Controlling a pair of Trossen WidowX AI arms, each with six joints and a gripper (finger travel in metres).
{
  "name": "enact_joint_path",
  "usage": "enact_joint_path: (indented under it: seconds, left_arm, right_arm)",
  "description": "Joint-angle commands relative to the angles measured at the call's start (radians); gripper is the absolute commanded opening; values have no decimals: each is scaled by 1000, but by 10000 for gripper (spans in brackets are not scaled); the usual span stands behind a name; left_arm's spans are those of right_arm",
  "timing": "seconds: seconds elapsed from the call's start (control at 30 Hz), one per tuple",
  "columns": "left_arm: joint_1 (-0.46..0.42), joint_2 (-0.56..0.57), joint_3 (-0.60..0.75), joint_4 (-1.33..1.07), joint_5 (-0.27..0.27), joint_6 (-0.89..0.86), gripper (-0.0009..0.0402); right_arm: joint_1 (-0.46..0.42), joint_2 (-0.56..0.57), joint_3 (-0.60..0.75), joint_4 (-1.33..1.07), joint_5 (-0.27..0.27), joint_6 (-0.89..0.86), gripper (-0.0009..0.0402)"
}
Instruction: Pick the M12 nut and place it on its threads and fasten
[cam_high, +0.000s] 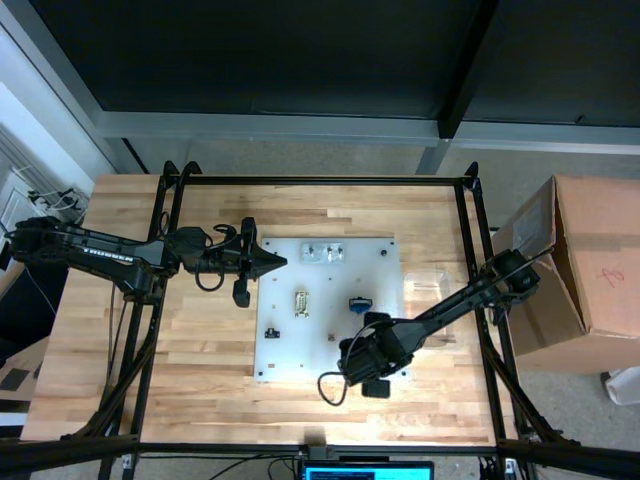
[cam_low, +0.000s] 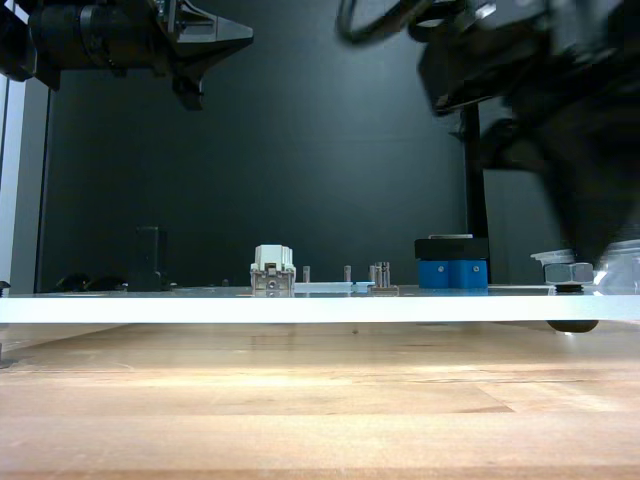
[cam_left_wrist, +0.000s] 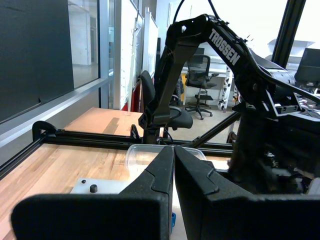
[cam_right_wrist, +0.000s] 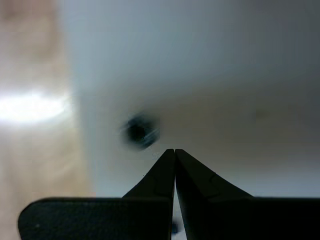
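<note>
M12 nut (cam_low: 568, 271) sits on top of its black stud (cam_low: 572, 288) at the white board's (cam_high: 300, 340) near right edge, with nothing gripping it. Right gripper (cam_right_wrist: 174, 151) hovers over that same edge, fingers pressed together on nothing. Left gripper (cam_high: 281, 261), pinched closed too, hangs high over the board's far left edge.

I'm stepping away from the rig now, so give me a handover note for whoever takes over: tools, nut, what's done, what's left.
Left tool: shut, empty, held high over the board's far left corner.
Right tool: shut, empty, pointing down at the board's near right part.
Nut: sitting on its stud in the low view, free of both tools.
Done: nut picked and placed.
Left: I cannot tell how far it is threaded; check, finish fastening.
</note>
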Motion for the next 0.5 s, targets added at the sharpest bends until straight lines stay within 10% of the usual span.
enact_joint_path:
  seconds: [0.03, 0.33, 0.5]
  left_arm:
    - [0, 0, 0, 0, 0, 0, 0]
    - [0, 0, 0, 1, 0, 0, 0]
    - [0, 0, 0, 0, 0, 0, 0]
  right_arm:
    - [2, -2, -2, 8, 26, 24, 0]
    - [3, 6, -8, 49, -220, -47, 0]
    - [3, 5, -8, 29, -123, -58, 0]
